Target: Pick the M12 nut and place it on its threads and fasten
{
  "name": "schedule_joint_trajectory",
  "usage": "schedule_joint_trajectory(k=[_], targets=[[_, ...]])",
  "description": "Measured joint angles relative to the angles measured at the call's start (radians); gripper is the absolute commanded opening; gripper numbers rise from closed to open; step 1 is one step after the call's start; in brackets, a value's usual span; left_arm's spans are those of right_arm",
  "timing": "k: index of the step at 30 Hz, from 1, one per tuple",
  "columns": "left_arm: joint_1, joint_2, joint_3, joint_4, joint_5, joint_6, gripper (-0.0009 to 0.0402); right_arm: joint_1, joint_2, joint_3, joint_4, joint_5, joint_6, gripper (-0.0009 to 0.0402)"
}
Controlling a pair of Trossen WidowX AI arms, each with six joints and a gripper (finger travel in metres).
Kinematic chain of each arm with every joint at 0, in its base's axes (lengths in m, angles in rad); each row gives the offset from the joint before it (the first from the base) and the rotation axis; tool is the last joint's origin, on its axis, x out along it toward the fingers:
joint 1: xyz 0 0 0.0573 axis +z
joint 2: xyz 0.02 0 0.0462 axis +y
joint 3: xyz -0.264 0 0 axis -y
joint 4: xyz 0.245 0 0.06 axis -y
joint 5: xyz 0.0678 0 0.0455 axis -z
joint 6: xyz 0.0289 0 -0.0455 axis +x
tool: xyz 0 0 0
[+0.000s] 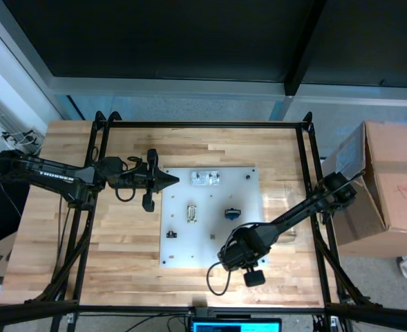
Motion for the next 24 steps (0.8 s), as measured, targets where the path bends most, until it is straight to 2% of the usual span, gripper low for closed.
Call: schedule_joint_trajectory(k=[3, 8, 11, 13, 20, 22, 23, 24], targets=[[0.0, 0.0, 0.0, 0.0, 0.0, 0.0, 0.0, -0.001, -0.009, 0.0, -0.009, 0.019, -0.001, 0.0], [0.0, 0.0, 0.0, 0.0, 0.0, 0.0, 0.0, -0.001, -0.015, 0.0, -0.024, 0.209, 0.049, 0.0], [0.0, 0.0, 0.0, 0.0, 0.0, 0.0, 0.0, -0.001, -0.017, 0.0, -0.024, 0.291, 0.052, 0.0], [0.0, 0.0, 0.0, 0.0, 0.0, 0.0, 0.0, -0.001, -0.016, 0.0, -0.018, 0.32, 0.052, 0.0], [0.0, 0.0, 0.0, 0.0, 0.0, 0.0, 0.0, -0.002, 0.01, 0.0, 0.011, 0.31, 0.052, 0.0], [0.0, 0.0, 0.0, 0.0, 0.0, 0.0, 0.0, -0.002, 0.011, 0.0, 0.015, 0.257, 0.051, 0.0], [0.0, 0.0, 0.0, 0.0, 0.0, 0.0, 0.0, -0.002, 0.011, 0.0, 0.011, 0.214, 0.051, 0.0], [0.0, 0.0, 0.0, 0.0, 0.0, 0.0, 0.0, -0.004, 0.011, 0.0, 0.007, 0.144, 0.045, 0.0]])
